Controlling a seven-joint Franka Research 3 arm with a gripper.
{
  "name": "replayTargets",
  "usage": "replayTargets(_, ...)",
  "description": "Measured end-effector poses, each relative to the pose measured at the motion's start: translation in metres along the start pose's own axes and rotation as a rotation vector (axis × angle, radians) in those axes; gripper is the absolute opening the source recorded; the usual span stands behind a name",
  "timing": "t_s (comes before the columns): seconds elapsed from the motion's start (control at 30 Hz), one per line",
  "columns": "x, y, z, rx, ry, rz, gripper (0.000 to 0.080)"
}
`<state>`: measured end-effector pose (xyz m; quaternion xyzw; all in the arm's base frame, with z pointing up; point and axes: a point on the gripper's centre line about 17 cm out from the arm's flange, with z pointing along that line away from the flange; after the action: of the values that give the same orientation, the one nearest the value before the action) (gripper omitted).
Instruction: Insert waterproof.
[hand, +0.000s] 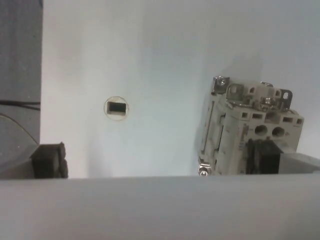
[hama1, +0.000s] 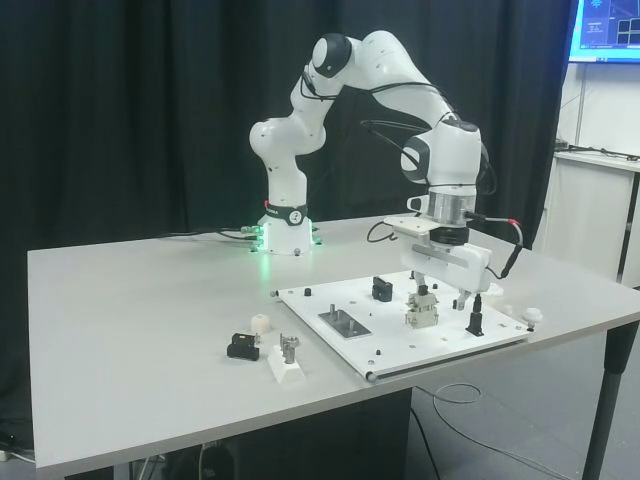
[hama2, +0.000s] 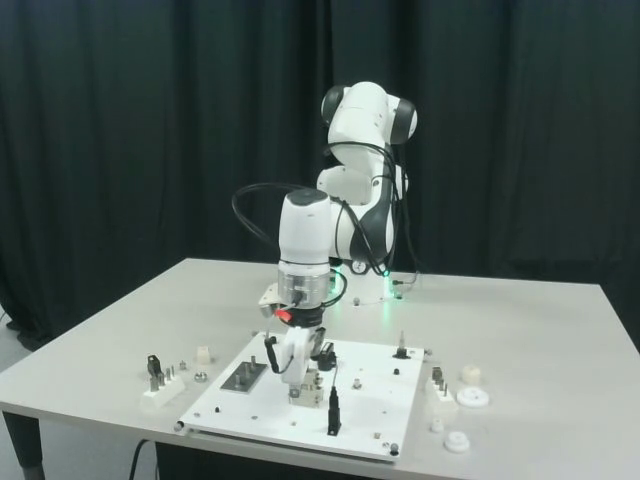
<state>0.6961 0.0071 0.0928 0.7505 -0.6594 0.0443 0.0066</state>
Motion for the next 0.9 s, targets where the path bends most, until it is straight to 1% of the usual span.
replayTargets(0.53,-0.0046,-0.0021,0.0007,0.001,-0.002,-0.003,0.08)
replayTargets(0.9,-0.0028,-0.0001,0.0021,-0.006,0.0,-0.002,0.08)
